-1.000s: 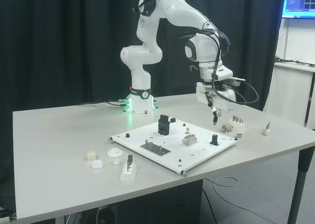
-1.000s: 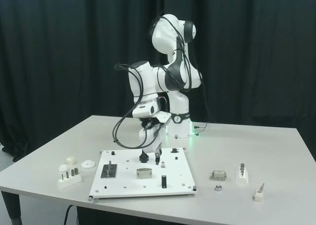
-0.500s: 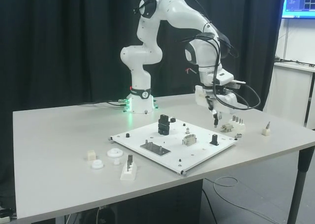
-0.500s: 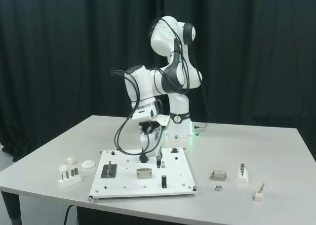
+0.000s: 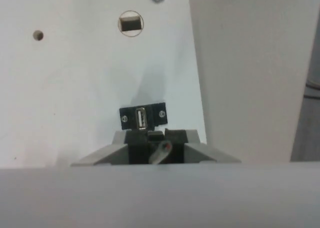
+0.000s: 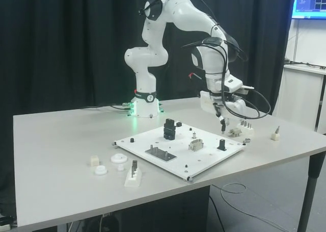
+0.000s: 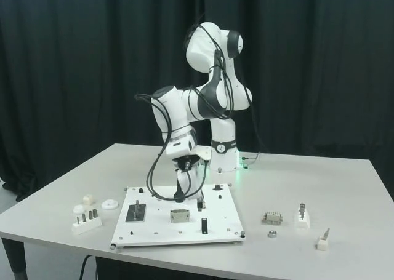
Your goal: Insert USB.
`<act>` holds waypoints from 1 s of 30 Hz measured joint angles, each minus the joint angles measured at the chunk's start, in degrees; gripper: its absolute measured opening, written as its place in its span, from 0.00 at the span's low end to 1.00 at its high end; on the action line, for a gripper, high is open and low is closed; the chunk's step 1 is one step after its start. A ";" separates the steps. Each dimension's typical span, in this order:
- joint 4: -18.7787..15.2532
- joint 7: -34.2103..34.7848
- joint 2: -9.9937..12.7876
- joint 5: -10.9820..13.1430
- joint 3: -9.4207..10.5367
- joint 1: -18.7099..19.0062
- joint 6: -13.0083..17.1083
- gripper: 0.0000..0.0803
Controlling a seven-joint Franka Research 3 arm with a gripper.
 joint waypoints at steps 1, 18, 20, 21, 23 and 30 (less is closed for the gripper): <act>0.07 -0.39 0.12 0.10 -0.02 0.00 -0.13 0.08; 0.41 -5.78 1.64 1.02 -0.07 0.09 -1.12 0.08; 0.41 -6.28 1.84 1.25 -0.07 0.12 -1.17 0.08; 0.41 -6.51 1.92 1.34 -0.07 0.14 -1.21 0.08; 0.41 -6.98 2.09 1.52 -0.07 0.18 -1.35 0.08; 0.41 -7.94 2.51 2.05 -0.07 0.24 -1.94 0.08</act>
